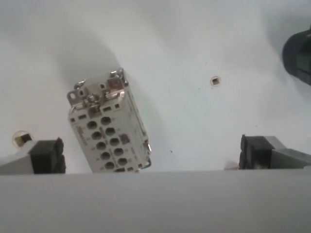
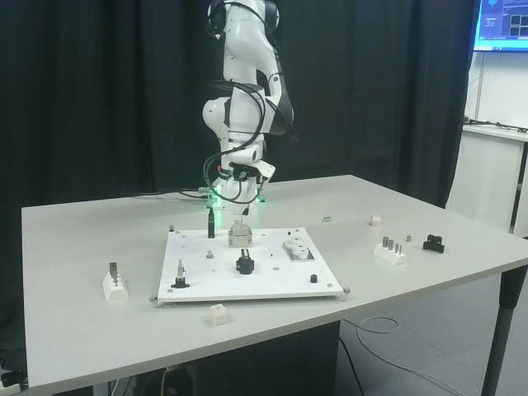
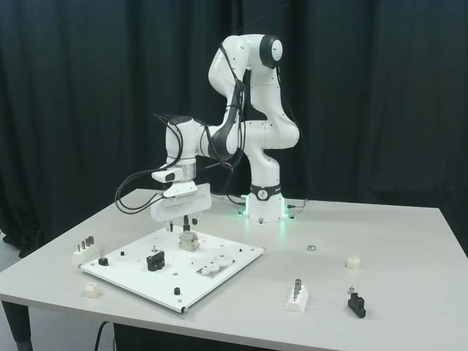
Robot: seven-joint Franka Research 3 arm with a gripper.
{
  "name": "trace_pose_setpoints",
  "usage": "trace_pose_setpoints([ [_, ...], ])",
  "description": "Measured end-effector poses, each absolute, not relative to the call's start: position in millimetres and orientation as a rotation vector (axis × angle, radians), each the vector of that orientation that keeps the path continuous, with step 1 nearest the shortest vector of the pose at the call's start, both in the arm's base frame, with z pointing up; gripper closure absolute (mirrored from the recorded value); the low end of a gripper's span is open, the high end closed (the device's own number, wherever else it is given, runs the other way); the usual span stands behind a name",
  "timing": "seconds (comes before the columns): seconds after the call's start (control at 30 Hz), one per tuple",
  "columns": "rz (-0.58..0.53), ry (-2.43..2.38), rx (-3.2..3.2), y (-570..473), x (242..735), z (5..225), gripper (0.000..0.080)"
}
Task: Pick BNC.
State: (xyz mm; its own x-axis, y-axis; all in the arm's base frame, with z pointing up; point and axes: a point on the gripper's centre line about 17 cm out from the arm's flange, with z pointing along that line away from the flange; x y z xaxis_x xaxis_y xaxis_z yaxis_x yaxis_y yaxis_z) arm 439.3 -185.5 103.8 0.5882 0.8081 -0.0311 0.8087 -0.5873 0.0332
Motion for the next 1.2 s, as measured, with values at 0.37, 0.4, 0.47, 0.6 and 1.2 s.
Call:
trace_pose_setpoints([
  [0.37, -0.020, 1.390, 2.739, -192, 447, 111, 0.0002],
  [0.4, -0.020, 1.390, 2.737, -192, 448, 112, 0.0003],
  [0.47, -0.020, 1.388, 2.736, -193, 449, 113, 0.0003],
  [0.6, -0.020, 1.385, 2.731, -195, 450, 114, 0.0003],
  [1.2, -0.007, 1.325, 2.744, -199, 457, 120, 0.0003],
])
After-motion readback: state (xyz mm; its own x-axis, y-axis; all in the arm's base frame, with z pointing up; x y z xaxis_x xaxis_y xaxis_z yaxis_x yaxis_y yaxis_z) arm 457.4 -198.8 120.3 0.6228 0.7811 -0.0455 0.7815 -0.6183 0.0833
